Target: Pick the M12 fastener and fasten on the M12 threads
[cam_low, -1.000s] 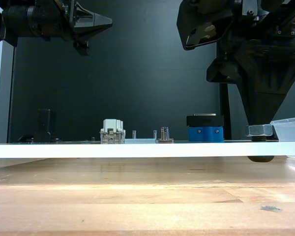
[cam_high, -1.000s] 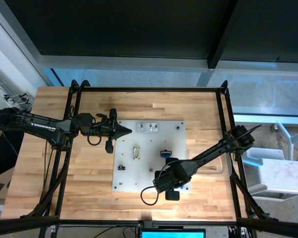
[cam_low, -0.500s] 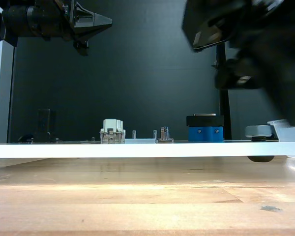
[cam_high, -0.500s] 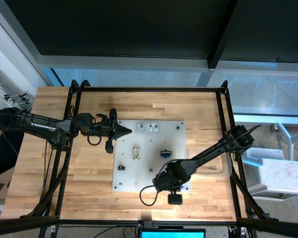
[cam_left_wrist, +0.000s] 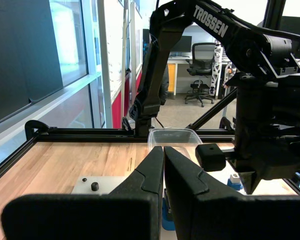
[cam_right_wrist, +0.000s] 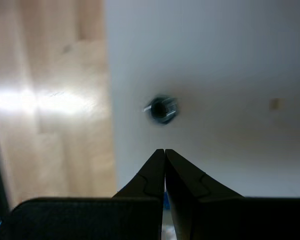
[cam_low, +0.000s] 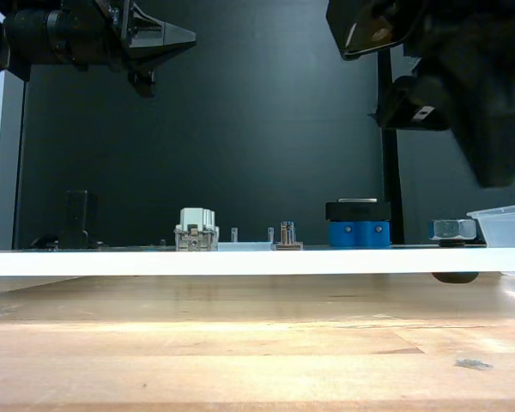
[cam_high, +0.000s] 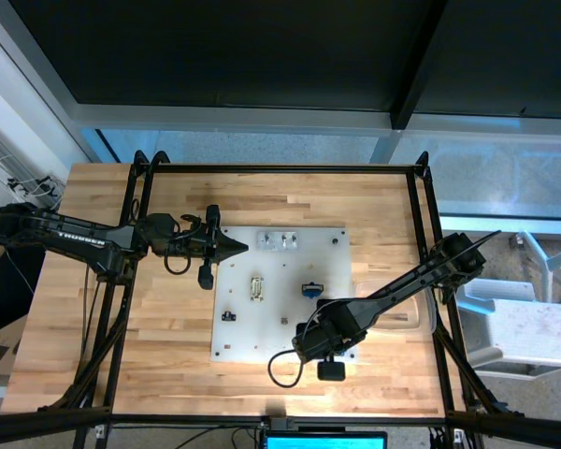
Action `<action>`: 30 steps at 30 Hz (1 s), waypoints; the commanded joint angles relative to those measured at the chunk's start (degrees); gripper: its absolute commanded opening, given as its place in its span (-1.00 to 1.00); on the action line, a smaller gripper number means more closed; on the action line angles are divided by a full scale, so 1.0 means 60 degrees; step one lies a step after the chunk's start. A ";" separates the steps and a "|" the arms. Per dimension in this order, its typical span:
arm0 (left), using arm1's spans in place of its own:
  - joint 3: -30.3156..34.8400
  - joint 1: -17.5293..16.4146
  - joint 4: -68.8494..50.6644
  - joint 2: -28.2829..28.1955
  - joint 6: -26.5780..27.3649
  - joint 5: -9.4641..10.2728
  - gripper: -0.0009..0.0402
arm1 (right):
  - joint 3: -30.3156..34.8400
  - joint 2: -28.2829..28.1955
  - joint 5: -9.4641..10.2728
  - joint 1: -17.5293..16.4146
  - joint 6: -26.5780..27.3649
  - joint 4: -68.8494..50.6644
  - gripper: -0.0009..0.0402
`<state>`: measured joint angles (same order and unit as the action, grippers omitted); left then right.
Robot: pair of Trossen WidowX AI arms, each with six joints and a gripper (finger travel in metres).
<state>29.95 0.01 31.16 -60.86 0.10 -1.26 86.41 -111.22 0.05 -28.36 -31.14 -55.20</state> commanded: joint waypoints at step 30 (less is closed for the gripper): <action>0.0000 0.0000 0.0004 0.0000 0.0000 0.0000 -0.96 | -0.0004 -0.0189 0.0641 -0.0040 -0.0084 0.0215 -0.96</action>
<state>29.93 0.01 31.18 -60.86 0.12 -1.23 86.41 -112.79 5.78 -28.67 -31.20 -53.78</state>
